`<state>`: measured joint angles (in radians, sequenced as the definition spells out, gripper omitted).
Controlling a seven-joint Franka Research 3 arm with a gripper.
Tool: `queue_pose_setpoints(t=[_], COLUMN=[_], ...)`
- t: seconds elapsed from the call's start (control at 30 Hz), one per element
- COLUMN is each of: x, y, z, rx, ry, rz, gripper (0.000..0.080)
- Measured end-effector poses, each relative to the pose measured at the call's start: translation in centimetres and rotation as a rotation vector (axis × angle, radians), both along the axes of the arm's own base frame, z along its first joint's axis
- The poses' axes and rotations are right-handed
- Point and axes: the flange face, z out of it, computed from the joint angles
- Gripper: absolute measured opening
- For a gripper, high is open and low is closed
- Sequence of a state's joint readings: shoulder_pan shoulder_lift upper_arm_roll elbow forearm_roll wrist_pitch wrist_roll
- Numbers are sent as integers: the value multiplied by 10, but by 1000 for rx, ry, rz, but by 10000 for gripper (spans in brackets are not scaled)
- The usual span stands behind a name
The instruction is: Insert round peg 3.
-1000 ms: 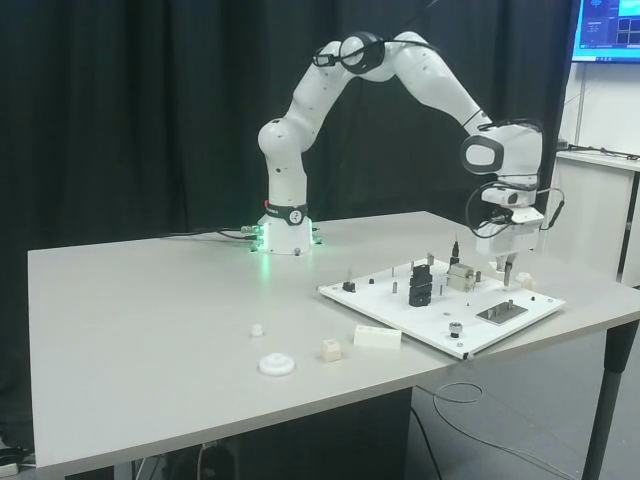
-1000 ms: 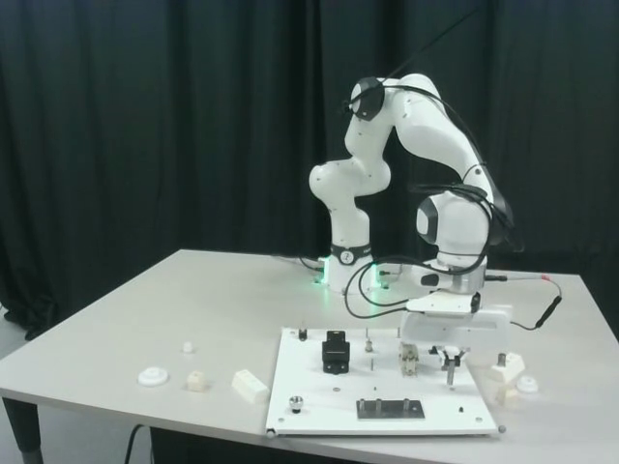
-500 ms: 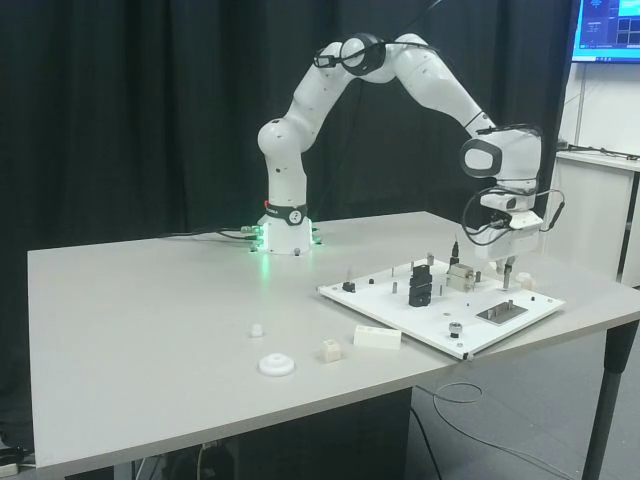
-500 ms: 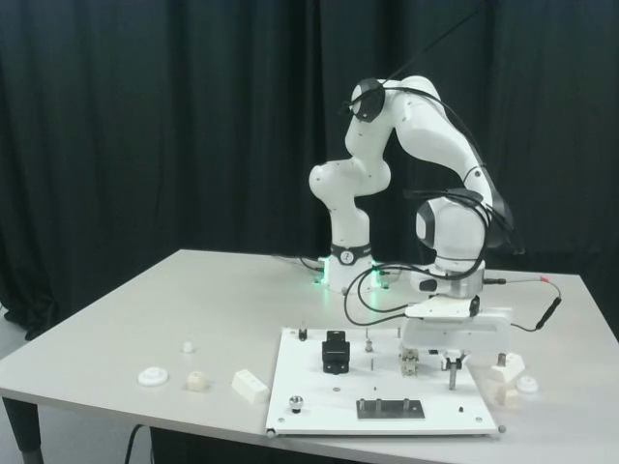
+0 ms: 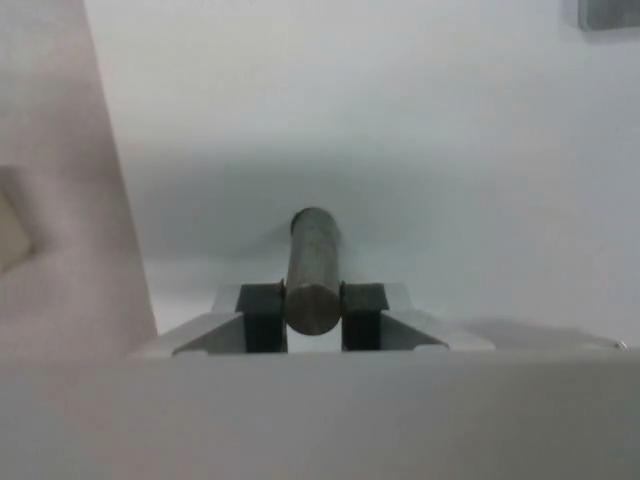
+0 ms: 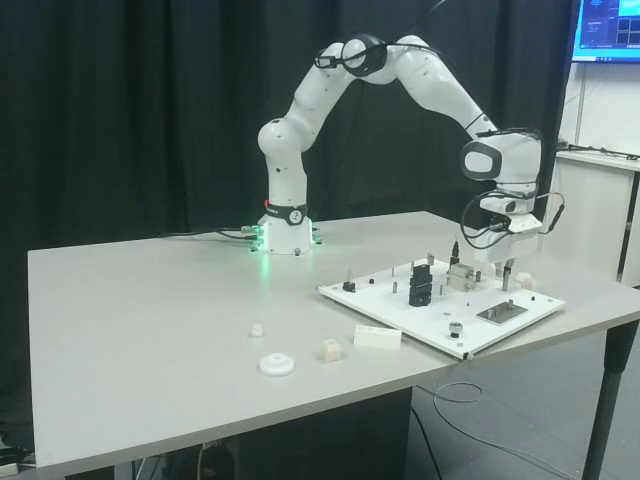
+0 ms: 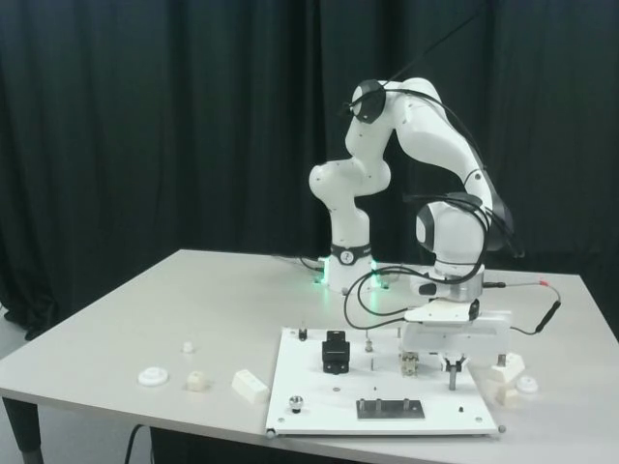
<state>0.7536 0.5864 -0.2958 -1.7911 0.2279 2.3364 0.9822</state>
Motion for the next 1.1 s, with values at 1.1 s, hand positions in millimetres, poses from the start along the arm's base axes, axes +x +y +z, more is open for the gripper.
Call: queue_pose_setpoints(t=[1.1], x=[4], y=[6], z=[1], rx=[2], ry=[-3], rz=[5], gripper=[343])
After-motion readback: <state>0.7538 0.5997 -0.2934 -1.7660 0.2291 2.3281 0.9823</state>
